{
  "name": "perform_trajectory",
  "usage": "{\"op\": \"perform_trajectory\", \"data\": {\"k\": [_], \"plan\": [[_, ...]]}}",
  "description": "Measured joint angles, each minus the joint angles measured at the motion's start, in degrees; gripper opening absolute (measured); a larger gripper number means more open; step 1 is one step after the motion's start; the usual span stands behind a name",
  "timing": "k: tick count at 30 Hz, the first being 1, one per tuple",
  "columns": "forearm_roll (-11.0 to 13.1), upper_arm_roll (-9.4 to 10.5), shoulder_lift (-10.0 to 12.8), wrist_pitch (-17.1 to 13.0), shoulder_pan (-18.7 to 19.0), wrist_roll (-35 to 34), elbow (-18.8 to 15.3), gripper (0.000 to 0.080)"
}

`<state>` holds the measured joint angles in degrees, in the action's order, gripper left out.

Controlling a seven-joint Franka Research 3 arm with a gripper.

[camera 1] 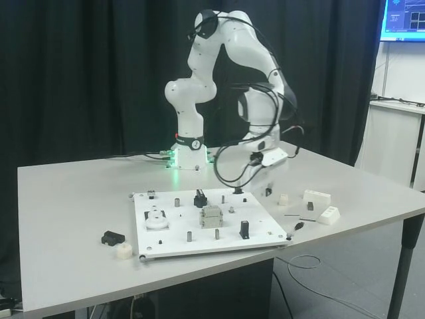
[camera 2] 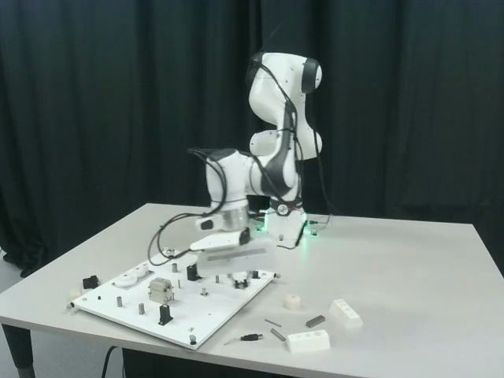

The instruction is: Place BNC.

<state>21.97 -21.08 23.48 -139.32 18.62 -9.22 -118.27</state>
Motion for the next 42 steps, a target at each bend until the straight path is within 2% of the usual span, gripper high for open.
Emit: {"op": "perform_trajectory", "data": {"k": [11, 23, 33, 34, 39, 40, 42], "plan": [[-0.6, 0.19, 2.7, -2.2, 5.1, -8.7, 0.0, 0.0126], [-0.8, 0.41, 5.3, -4.2, 7.4, -12.3, 0.0, 0.0126], [-2.5, 0.51, 5.7, -4.4, 8.2, -14.5, 0.1, 0.0126], [-2.7, 0.52, 5.7, -4.4, 8.2, -14.8, 0.1, 0.0624], [-3.5, 0.53, 5.5, -4.3, 8.7, -16.0, 0.3, 0.0624], [-3.6, 0.53, 5.4, -4.2, 8.8, -16.2, 0.4, 0.0768], [-3.9, 0.53, 5.1, -4.0, 9.0, -16.6, 0.4, 0.0768]]}}
